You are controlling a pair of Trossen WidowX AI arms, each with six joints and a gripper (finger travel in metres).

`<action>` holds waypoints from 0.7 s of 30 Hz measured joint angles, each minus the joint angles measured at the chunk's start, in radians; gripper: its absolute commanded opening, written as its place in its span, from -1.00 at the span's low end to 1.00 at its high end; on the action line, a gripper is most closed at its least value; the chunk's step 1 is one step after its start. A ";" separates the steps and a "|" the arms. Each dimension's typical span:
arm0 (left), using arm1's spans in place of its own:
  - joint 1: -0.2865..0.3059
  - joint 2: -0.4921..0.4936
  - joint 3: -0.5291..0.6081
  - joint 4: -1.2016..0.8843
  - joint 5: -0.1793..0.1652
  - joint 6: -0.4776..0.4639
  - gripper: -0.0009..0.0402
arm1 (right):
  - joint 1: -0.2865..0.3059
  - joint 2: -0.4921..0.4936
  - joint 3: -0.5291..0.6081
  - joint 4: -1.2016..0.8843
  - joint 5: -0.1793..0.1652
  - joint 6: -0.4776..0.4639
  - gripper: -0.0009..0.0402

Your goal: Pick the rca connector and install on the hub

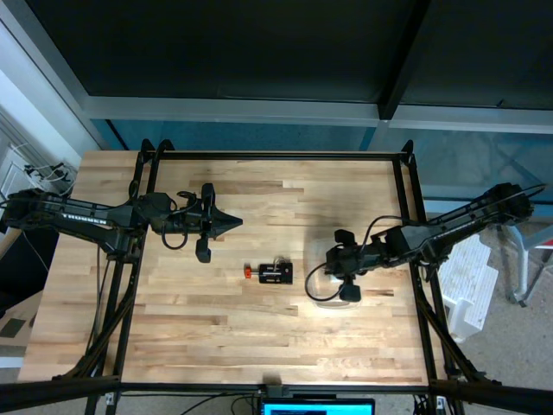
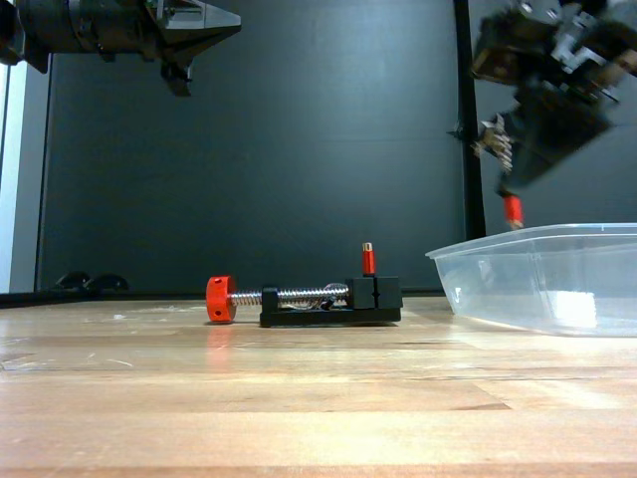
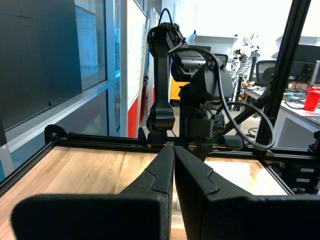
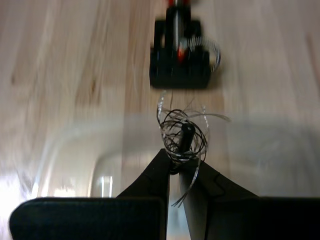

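Right gripper [image 4: 175,161] clamped on rca connector [image 4: 186,134], held in the air right of the hub [image 1: 276,274], above clear tray [image 2: 537,271]. Left gripper [image 3: 174,150] pinched closed, high left of hub.

A: Left arm?
B: It reached inward, held high. The left gripper [image 3: 174,150] lay level, jaws pressed together.
A: Right arm?
B: Raised. The right gripper [image 4: 174,161] pitched downward, jaws pinching the rca connector [image 4: 186,136].

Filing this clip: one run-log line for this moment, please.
right gripper: shut on rca connector, over clear tray | hub: on table | left gripper: shut, raised at left
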 measured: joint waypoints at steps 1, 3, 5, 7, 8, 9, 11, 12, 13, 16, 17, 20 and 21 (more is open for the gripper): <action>0.000 0.000 0.000 0.000 0.000 0.000 -0.96 | -0.005 0.010 0.015 0.003 0.001 -0.003 -0.96; 0.000 0.000 0.000 0.000 0.000 0.000 -0.96 | -0.009 0.035 0.044 0.014 0.001 -0.013 -0.96; 0.000 0.000 0.000 0.000 0.000 0.000 -0.96 | -0.014 0.060 0.067 0.031 0.002 -0.020 -0.96; 0.000 0.000 0.000 0.000 0.000 0.000 -0.96 | -0.021 0.085 0.089 0.044 0.000 -0.026 -0.96; 0.000 0.000 0.000 0.000 0.000 0.000 -0.96 | -0.026 0.098 0.102 0.049 -0.002 -0.028 -0.96; 0.000 0.000 0.000 0.000 0.000 0.000 -0.96 | -0.031 0.113 0.117 0.052 -0.002 -0.033 -0.96; 0.000 0.000 0.000 0.000 0.000 0.000 -0.96 | -0.039 0.141 0.148 0.053 -0.001 -0.037 -0.96; 0.000 0.000 0.000 0.000 0.000 0.000 -0.96 | -0.042 0.153 0.161 0.053 0.000 -0.040 -0.96; 0.000 0.000 0.000 0.000 0.000 0.000 -0.96 | -0.044 0.165 0.174 0.054 -0.001 -0.042 -0.96; 0.000 0.000 0.000 -0.001 0.000 0.000 -0.96 | -0.051 0.198 0.206 0.062 -0.003 -0.049 -0.96; 0.000 0.000 0.000 0.000 0.000 0.000 -0.96 | -0.055 0.210 0.214 0.061 -0.004 -0.050 -0.96; 0.000 0.000 0.000 0.000 0.000 0.000 -0.96 | -0.062 0.245 0.243 0.064 -0.003 -0.057 -0.96; 0.000 0.000 0.000 -0.001 0.000 0.000 -0.96 | -0.064 0.255 0.251 0.066 -0.003 -0.057 -0.96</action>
